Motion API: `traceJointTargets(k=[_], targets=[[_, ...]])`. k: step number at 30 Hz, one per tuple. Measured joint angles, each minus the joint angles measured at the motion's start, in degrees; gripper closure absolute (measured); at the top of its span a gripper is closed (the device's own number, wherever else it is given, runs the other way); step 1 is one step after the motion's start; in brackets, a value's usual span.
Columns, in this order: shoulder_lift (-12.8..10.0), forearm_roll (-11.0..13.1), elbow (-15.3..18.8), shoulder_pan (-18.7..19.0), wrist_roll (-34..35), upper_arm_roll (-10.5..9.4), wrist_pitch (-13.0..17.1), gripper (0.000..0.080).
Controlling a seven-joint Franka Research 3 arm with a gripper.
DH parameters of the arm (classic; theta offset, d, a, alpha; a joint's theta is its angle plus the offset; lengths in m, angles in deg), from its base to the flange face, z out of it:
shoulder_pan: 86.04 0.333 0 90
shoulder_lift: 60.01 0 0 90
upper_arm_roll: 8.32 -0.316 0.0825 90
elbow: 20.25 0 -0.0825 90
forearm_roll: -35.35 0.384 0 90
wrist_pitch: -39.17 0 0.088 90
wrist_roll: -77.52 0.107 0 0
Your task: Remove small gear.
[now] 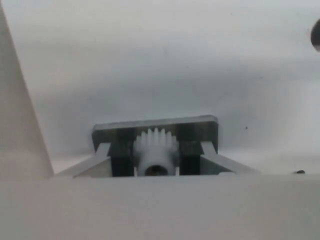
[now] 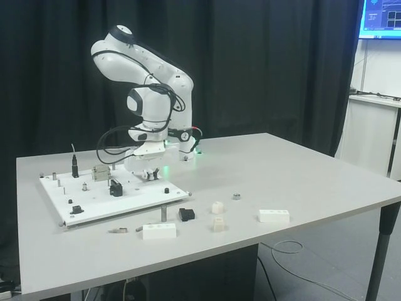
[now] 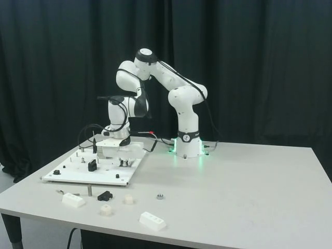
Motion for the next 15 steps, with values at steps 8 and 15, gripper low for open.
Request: traceJointTargets(k=[8,15], targets=[[0.0,0.1,0.1,0.0,0.1,-0.64,-0.8,0.0609],[0.0,0.1,0.1,0.0,-1.6,-1.46,-1.7,0.0609]])
